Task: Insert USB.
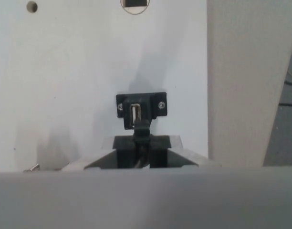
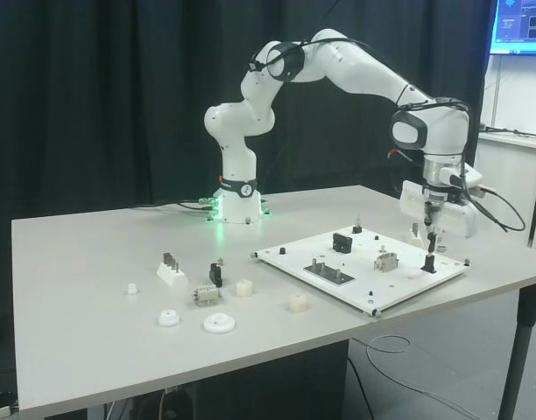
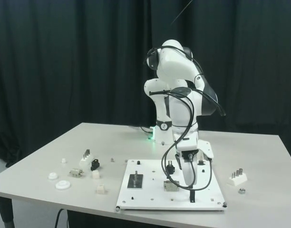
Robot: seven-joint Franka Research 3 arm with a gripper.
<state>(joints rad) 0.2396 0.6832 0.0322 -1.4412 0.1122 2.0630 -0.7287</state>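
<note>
- Wrist view: the gripper (image 1: 141,164) sits at the lower centre of the frame, its fingers clamped on a black USB plug (image 1: 141,130). The plug tip is just at the mouth of the black USB socket (image 1: 140,109), which is screwed to the white board (image 1: 65,86) in mid-frame. No writing is readable.
- First room view: at the right of the frame the white arm (image 2: 356,74) reaches down over the board's right end, holding the plug just above the socket (image 2: 429,263). Small white and black parts (image 2: 207,297) lie at lower left on the grey table (image 2: 84,262). A screen (image 2: 520,22) at upper right shows text too small to read.
- Second room view: the gripper (image 3: 190,183) hangs over the board (image 3: 150,192) at lower centre, a black cable (image 3: 176,137) looping beside it. A white block (image 3: 237,177) stands at right.
</note>
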